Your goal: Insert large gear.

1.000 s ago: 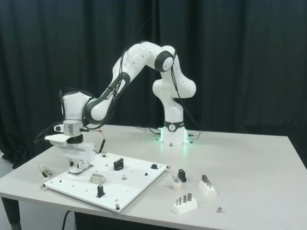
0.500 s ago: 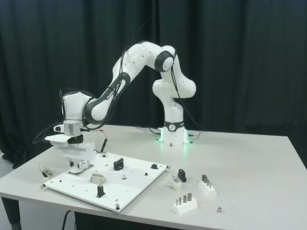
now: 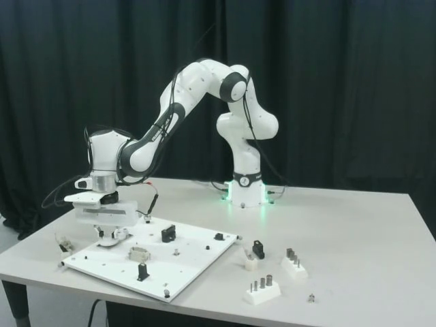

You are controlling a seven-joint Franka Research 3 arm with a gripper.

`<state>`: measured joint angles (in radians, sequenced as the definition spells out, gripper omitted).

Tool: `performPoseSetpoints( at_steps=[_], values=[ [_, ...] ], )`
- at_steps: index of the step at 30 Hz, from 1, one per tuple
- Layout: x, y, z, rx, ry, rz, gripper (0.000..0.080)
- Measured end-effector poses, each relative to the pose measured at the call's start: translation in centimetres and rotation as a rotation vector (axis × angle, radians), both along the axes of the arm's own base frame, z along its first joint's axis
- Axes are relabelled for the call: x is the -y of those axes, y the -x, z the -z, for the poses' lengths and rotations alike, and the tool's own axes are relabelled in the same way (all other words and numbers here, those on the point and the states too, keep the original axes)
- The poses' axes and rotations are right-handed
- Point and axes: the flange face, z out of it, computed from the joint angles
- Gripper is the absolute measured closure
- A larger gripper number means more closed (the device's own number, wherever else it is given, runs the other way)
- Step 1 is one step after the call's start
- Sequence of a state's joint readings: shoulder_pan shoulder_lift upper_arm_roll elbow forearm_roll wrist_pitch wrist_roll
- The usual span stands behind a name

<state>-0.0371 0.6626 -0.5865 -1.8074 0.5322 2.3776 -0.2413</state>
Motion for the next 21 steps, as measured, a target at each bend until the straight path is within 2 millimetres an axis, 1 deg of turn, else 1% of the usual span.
performPoseSetpoints(
  at_steps=[3,14,21],
  values=[
    [0.04,0.02,-0.01,0.001,-0.002,0.031,0.0476],
    [0.19,0.12,0.01,0.011,-0.021,0.320,0.0476],
    [0.22,0.16,0.04,0.015,-0.031,0.462,0.0476]
  ],
)
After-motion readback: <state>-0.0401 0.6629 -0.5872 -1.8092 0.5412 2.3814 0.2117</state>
